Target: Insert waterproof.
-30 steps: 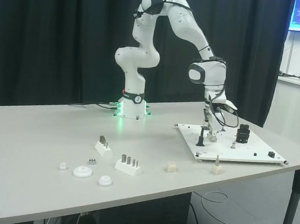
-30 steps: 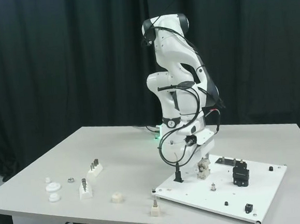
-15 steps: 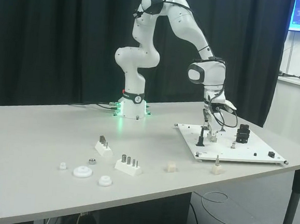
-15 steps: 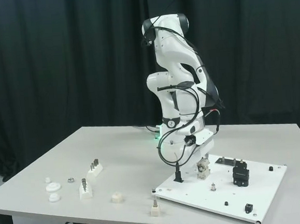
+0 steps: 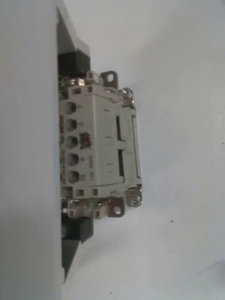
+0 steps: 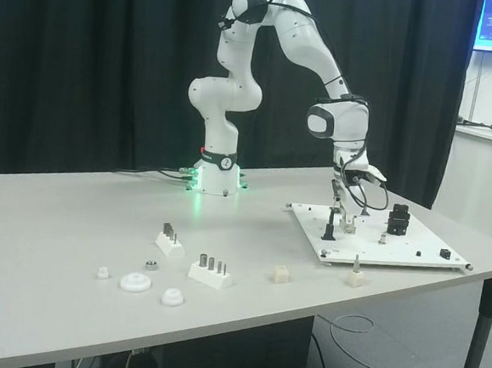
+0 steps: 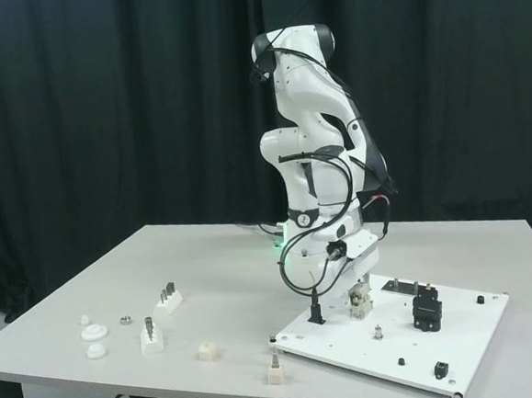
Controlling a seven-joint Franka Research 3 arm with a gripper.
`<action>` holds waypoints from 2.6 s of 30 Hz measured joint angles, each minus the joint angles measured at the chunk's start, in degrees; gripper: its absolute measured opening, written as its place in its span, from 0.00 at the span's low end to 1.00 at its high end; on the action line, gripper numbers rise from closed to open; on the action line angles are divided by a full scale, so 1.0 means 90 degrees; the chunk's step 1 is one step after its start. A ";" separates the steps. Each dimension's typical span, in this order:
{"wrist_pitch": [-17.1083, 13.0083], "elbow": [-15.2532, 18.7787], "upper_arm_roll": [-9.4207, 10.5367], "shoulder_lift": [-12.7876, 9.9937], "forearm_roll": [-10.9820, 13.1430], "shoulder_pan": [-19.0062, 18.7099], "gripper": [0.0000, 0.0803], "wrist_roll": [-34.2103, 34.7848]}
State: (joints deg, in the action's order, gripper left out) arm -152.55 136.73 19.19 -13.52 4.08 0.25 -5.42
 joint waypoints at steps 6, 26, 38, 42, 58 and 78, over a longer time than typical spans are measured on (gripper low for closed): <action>-0.0001 0.0001 0.0000 0.0000 0.0000 -0.0001 0.77 0.0000; -0.0002 0.0043 0.0000 0.0075 -0.0149 -0.0015 0.77 0.0010; -0.0017 0.0051 0.0000 0.0078 -0.0163 -0.0018 0.77 0.0032; -0.0017 0.0051 0.0000 0.0078 -0.0164 -0.0019 0.77 0.0068; -0.0017 0.0045 -0.0001 0.0078 -0.0639 -0.0071 0.77 0.0573; 0.0167 -0.0077 -0.0006 0.0013 -0.1034 -0.0108 0.77 0.0984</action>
State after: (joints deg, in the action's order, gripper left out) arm -151.04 136.03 19.14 -13.41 -5.22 -0.72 3.44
